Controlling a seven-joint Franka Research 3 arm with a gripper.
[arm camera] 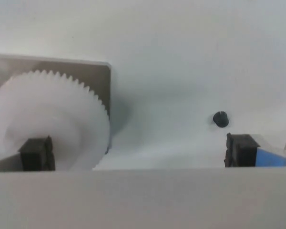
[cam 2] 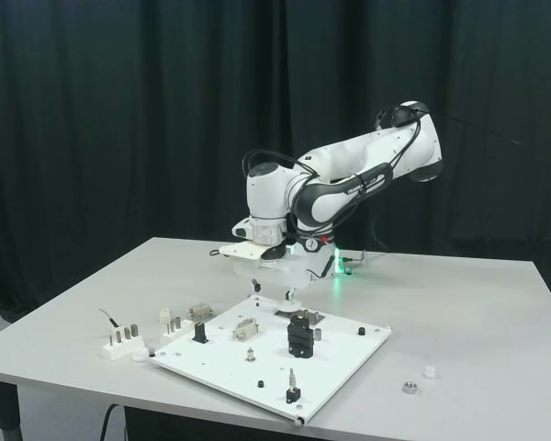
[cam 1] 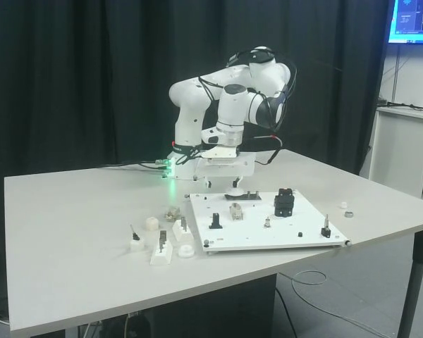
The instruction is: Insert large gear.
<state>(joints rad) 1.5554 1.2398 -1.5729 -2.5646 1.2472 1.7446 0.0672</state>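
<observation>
The large gear [arm camera: 50, 121] sits under your wrist camera: a white toothed disc, matt like moulded plastic, with fine even teeth round its rim and a shallow dished face. It lies on a flat grey metal plate [arm camera: 97, 76] with a square corner, and that plate rests on the white assembly board [arm camera: 190, 71]. In the first room view the gear [cam 1: 234, 191] shows as a small pale disc at the board's far edge, directly under the arm's hand.

Your gripper [arm camera: 138, 152] is spread wide and holds nothing. One black ribbed fingertip [arm camera: 36, 153] stands in front of the gear's face; the other black fingertip [arm camera: 239, 150] is well apart from it, over bare board. Whether the near fingertip touches the gear, you cannot tell. A small black round stud [arm camera: 220, 119] sticks out of the board between the plate and the far fingertip.

Across the board [cam 1: 268, 239] you see upright fixtures: a black blocky part [cam 1: 283, 203], a short black bracket [cam 1: 216, 221], a grey metal block [cam 1: 236, 210] and a thin black post [cam 1: 325, 228] near the front corner. Beside the board, on the grey table [cam 1: 70, 232], lie small white holders with pegs [cam 1: 161, 248]. The white arm [cam 2: 349, 179] carries lettering on its forearm, too small to read. A green light [cam 1: 168, 169] glows at its base.
</observation>
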